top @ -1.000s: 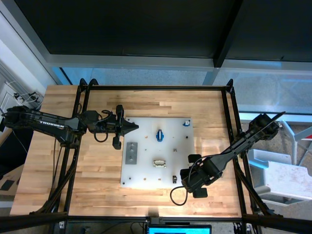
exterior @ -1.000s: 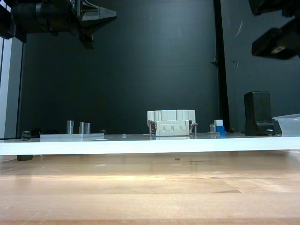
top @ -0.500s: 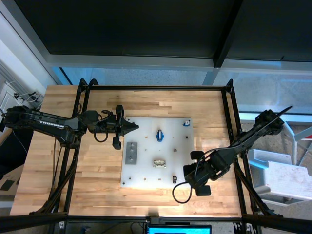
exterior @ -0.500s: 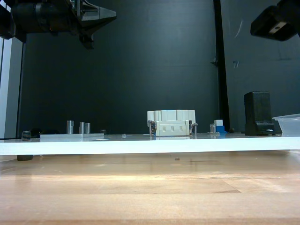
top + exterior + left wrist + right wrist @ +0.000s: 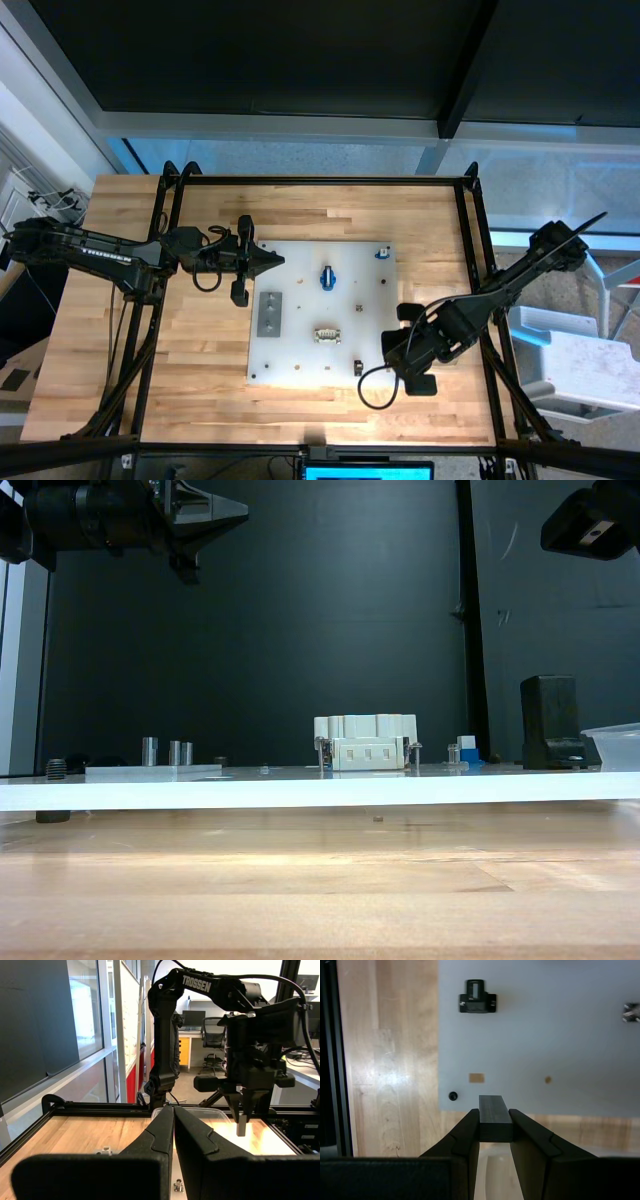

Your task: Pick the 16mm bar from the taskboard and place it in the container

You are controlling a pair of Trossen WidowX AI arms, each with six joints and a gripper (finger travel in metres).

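My right gripper [image 5: 494, 1131] is shut on the 16mm bar [image 5: 495, 1116], a short dark-grey stub held between its fingers. It hangs just past the right edge of the white taskboard [image 5: 300, 345], above the rim of the clear container [image 5: 200, 1110]. In the high view the right gripper [image 5: 400, 350] sits beside the board's near right corner. My left gripper [image 5: 273, 260] hovers shut and empty over the board's far left corner. The container's edge [image 5: 615, 742] shows in the low view.
On the board stand a grey metal block [image 5: 269, 313], a blue part [image 5: 327, 277], a silver connector [image 5: 326, 335] and a black piece [image 5: 358, 367]. A black frame [image 5: 470, 250] runs round the wooden table.
The right arm has shifted to the right and slightly away from the board's near right corner, carrying the bar, and has risen in the low view. The left arm has stayed still.
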